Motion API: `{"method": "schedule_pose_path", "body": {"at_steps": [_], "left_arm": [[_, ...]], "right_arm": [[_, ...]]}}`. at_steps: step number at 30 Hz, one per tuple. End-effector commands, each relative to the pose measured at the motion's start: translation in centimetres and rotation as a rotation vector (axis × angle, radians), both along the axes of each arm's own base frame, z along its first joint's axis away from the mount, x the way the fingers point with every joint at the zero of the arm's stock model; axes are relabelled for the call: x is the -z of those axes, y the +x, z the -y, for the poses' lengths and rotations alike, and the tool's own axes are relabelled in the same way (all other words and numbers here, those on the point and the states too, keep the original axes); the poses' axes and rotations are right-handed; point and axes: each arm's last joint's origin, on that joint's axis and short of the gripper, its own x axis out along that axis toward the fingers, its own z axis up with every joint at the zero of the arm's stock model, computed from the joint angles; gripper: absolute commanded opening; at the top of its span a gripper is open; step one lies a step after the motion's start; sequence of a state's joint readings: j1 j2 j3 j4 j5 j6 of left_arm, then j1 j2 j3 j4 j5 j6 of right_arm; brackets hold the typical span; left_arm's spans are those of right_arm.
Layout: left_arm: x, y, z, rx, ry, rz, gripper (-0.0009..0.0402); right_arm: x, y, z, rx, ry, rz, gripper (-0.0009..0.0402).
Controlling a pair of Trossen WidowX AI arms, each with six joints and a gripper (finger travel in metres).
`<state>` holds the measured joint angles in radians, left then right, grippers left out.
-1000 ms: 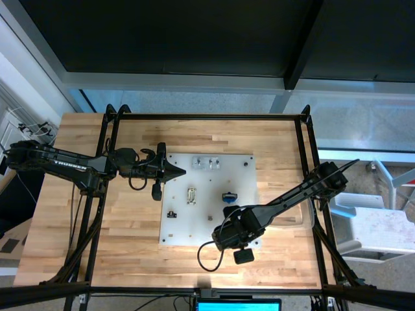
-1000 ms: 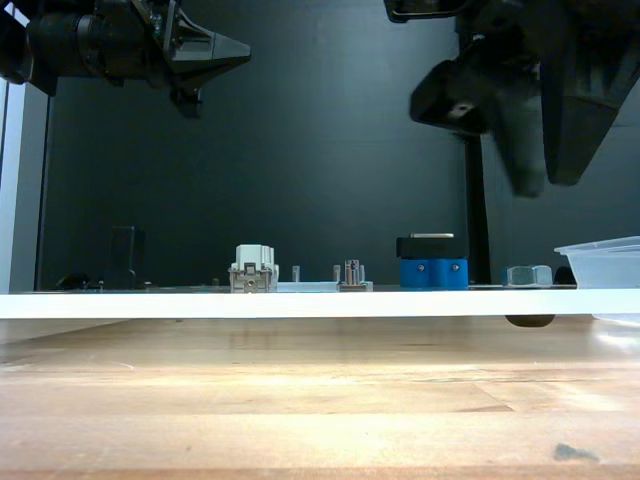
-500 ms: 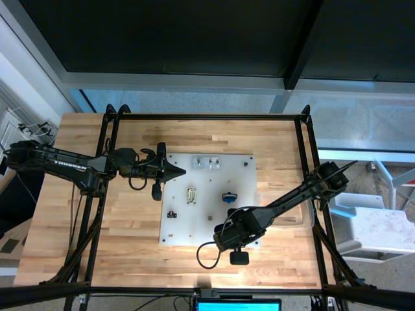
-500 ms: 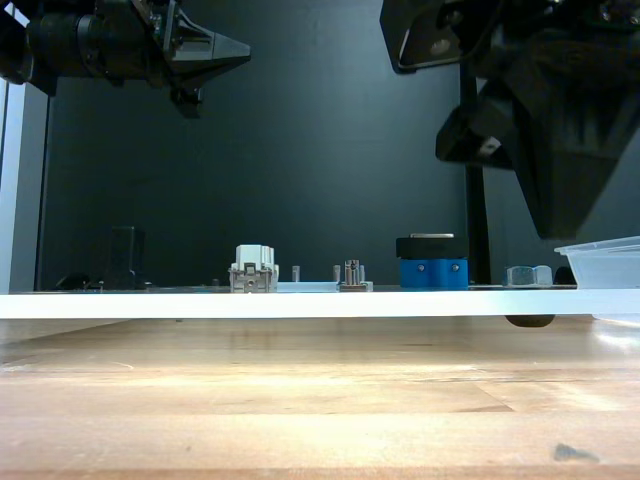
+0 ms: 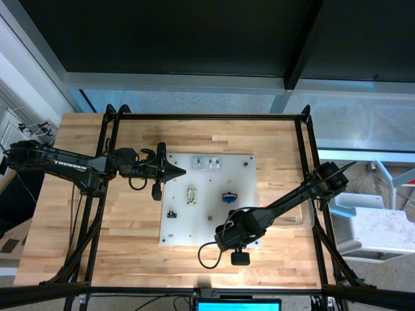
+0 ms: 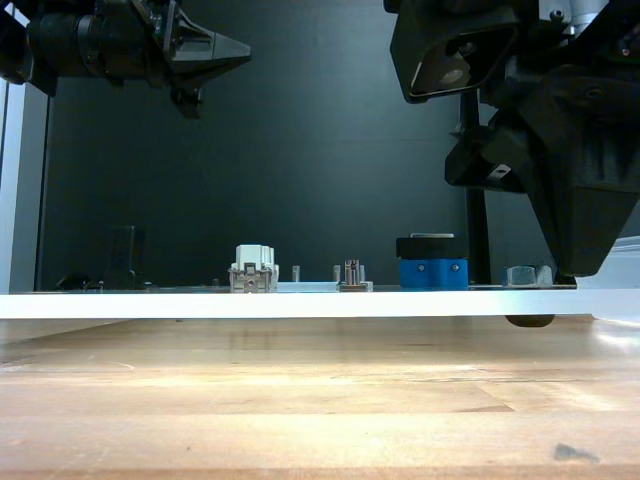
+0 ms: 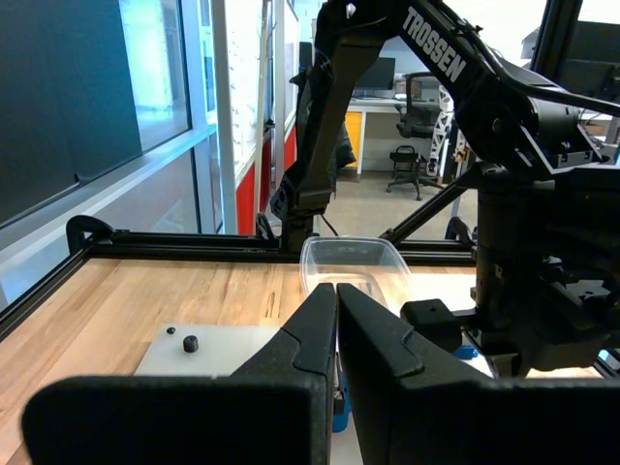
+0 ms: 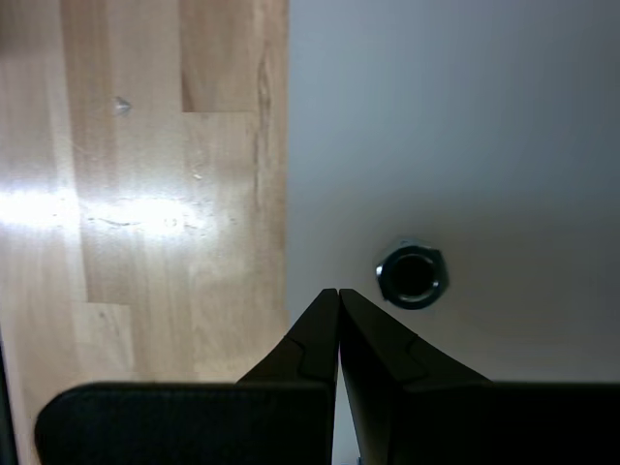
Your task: Unfasten the M12 fastener and place in the container
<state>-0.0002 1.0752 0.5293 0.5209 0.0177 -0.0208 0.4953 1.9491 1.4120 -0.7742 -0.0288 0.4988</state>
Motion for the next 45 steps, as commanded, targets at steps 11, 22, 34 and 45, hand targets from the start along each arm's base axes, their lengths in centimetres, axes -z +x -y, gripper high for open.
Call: {"method": "schedule_pose_path", "body": {"at_steps": [11,22,34,45], "left_arm": [[0.0,0.0,0.0,0.0,0.0,0.0,0.0],[0.0,0.0,0.0,0.0,0.0,0.0,0.0],[0.0,0.0,0.0,0.0,0.0,0.0,0.0],[0.0,0.0,0.0,0.0,0.0,0.0,0.0]], "right_arm": [[0.2,-0.1,0.2,0.008,-0.037,0.008,0.0],[-1.4,-1.2,1.7,0.151,-0.311,0.06,0.0],[-1.9,-1.4,0.8,0.064,-0.076,-0.018,0.0],[-0.2,-0.1,-0.2,0.026,0.03,0.0,0.0]]}}
